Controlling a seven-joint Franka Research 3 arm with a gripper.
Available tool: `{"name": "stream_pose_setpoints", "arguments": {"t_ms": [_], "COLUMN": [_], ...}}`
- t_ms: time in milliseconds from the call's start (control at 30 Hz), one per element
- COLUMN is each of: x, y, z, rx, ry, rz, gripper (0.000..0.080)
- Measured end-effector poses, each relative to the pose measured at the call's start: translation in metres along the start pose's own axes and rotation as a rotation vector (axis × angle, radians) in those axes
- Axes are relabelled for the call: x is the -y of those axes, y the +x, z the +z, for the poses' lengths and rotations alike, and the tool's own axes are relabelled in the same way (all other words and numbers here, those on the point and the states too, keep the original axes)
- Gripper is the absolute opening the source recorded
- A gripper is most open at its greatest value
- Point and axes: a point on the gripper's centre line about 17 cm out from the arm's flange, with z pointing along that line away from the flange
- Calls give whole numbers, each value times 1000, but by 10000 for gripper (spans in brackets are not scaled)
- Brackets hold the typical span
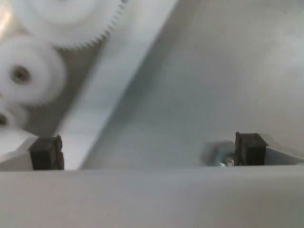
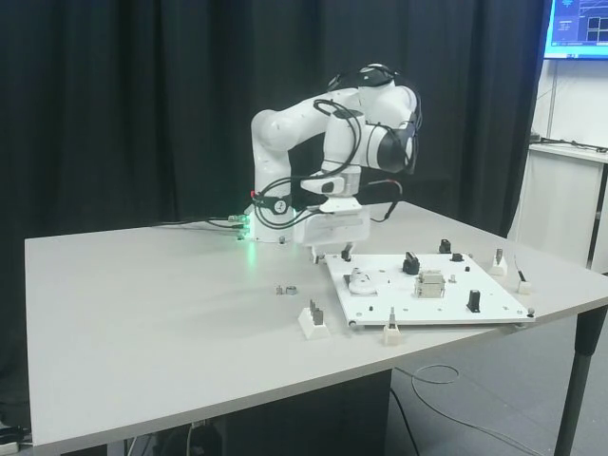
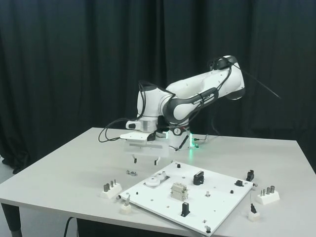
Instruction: Pick BNC.
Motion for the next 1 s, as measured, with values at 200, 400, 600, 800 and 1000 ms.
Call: {"name": "stream_pose_setpoints", "arguments": {"t_ms": [200,400,600,800,1000], "x": [-20,-36,-46,-55,-67], "y": [-16,-30,-38,-42,-47], "z": [5,11,21,33,44], "rx": [11,24,22,13,16], "ry": [4,13,30,43,38], "rz": [-56,-149,-202,-281,-337], "gripper": [800,800,800,800,800]}}
